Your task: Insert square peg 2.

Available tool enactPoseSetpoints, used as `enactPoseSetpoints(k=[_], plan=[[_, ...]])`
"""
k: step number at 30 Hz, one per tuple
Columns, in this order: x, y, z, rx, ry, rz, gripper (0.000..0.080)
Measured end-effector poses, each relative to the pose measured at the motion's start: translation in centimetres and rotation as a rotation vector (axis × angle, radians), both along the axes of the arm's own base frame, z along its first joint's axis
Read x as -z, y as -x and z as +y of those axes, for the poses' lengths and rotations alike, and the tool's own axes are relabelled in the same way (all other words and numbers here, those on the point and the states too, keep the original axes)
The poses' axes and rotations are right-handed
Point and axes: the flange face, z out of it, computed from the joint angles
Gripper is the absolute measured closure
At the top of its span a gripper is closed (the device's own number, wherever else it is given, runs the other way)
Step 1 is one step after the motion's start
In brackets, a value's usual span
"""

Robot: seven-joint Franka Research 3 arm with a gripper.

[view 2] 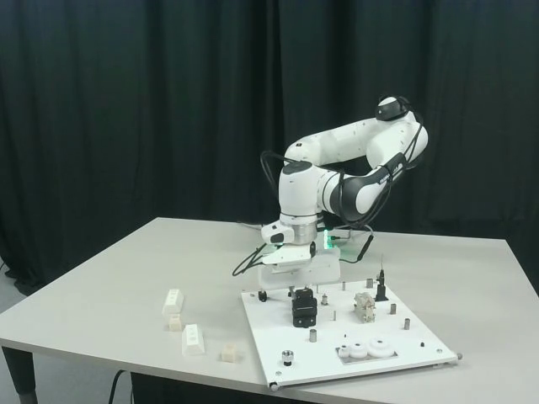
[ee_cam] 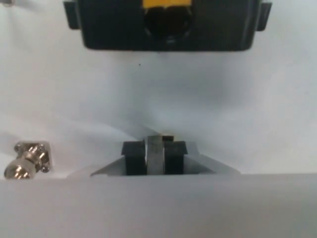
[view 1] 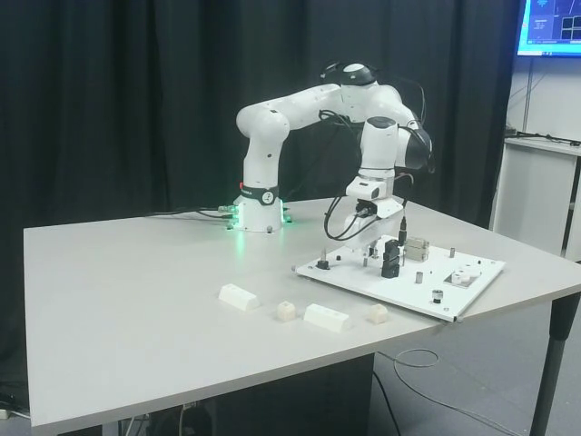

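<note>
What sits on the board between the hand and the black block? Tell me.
Nothing: in the wrist view, only bare white board stretches from the hand, which grips a grey peg, to the black block.

Grey square peg [ee_cam: 154, 154] stands upright, clamped between black fingers [ee_cam: 132, 157].

The arm [view 2: 337, 160] is white with rounded segments and dark grey joints, black cables [view 2: 253, 252] at the wrist, and a green-lit base [view 1: 257, 213].
</note>
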Motion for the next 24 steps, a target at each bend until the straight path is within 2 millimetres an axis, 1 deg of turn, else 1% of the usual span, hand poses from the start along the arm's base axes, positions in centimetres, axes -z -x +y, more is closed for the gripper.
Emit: enactPoseSetpoints(k=[14,24], plan=[[0.14,0.35,-0.67,0.015,0.008,-0.004,0.0725],[0.11,0.36,-0.5,0.016,0.004,-0.017,0.0725]])
